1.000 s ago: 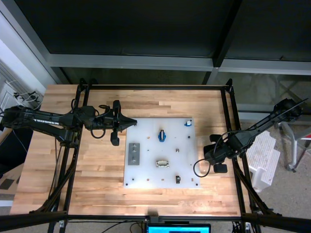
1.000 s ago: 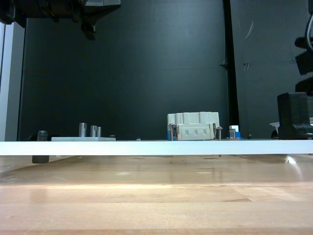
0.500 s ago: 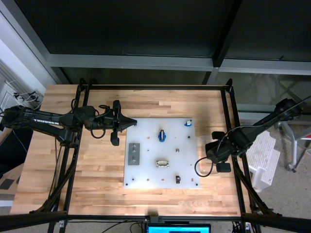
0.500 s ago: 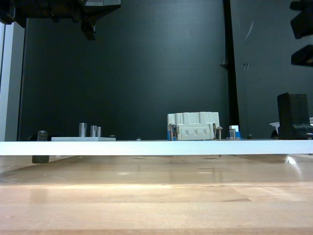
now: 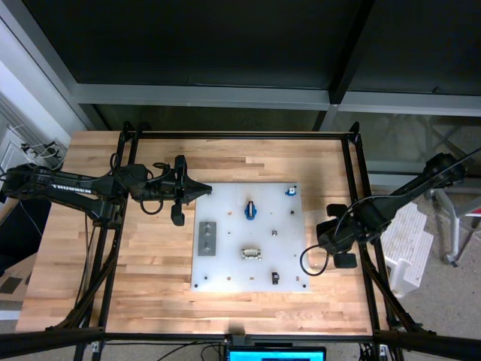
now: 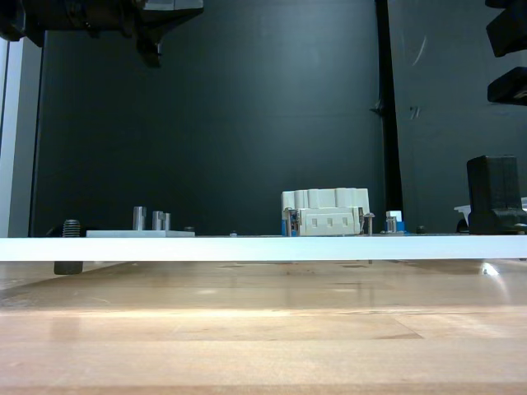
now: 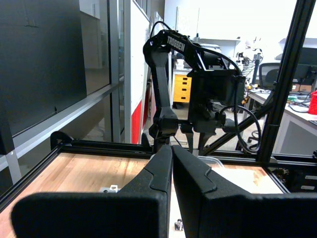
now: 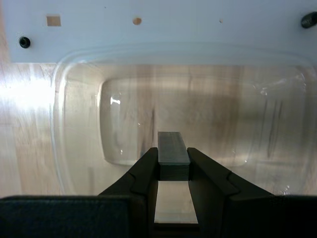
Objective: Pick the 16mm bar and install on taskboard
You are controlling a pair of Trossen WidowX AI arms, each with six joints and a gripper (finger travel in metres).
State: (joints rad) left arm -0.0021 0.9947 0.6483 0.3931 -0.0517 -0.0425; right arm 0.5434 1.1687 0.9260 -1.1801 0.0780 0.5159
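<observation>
While my right pincer (image 8: 173, 159) hangs over a clear tray (image 8: 74, 114) just beside the board (image 8: 173, 29), it is clenched on the bar (image 8: 174, 148). The bar is gripped on both sides by my fingers (image 8: 148, 171) and juts out past their tips. It is held in the air above the tray and clear of the board, not in any seat. From above, this pincer (image 5: 329, 235) sits off the board's right edge, over the wooden surface (image 5: 150, 271). My left pincer (image 7: 172, 153) is clenched on nothing, its fingers pressed flat together. It hovers at the far left corner of the board (image 5: 225, 259), well above it, pointing level across towards my right arm (image 7: 213, 94). On the board, a grey plate (image 5: 207, 238) carries short upright pegs (image 6: 140, 218).
</observation>
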